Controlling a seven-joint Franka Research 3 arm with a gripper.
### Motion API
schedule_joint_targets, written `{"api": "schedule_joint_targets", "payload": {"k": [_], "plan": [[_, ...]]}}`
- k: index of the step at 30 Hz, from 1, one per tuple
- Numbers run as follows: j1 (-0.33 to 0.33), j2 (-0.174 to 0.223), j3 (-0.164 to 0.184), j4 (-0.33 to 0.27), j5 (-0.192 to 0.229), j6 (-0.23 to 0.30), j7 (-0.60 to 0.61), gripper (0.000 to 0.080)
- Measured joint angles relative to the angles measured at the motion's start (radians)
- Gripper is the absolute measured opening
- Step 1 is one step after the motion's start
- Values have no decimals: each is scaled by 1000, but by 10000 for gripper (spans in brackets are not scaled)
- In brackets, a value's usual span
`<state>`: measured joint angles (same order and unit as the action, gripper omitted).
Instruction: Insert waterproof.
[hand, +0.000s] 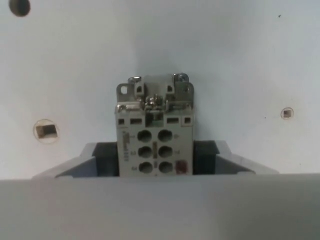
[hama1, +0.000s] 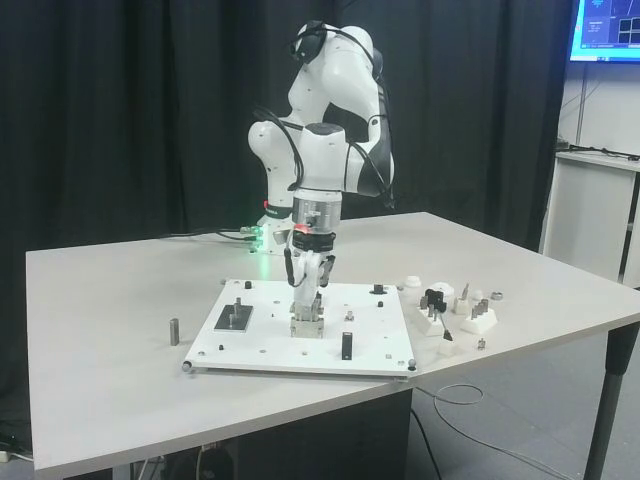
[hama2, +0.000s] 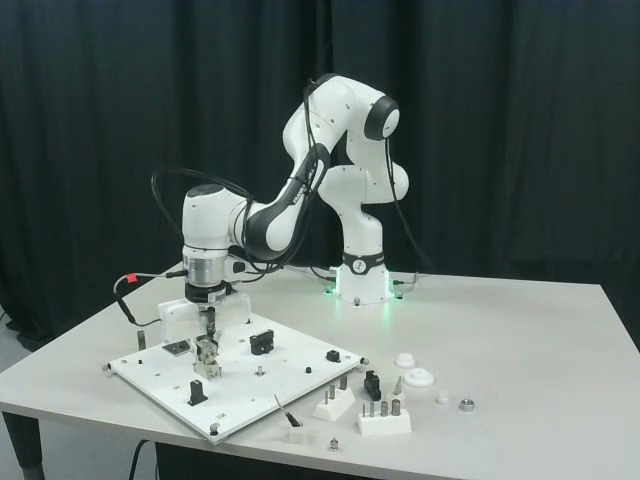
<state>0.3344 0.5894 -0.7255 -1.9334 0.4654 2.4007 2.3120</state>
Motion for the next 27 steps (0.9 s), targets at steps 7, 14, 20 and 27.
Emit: {"api": "schedule_joint_targets", "payload": {"k": [7,14,20,27], "plan": [[-3,1,1,1,1,-4,-11,310],[-6,4,7,7,8,-15,-34,310],[-16,5,15,14,8,-25,-49,310],[-31,9,25,26,6,-38,-65,310]]}}
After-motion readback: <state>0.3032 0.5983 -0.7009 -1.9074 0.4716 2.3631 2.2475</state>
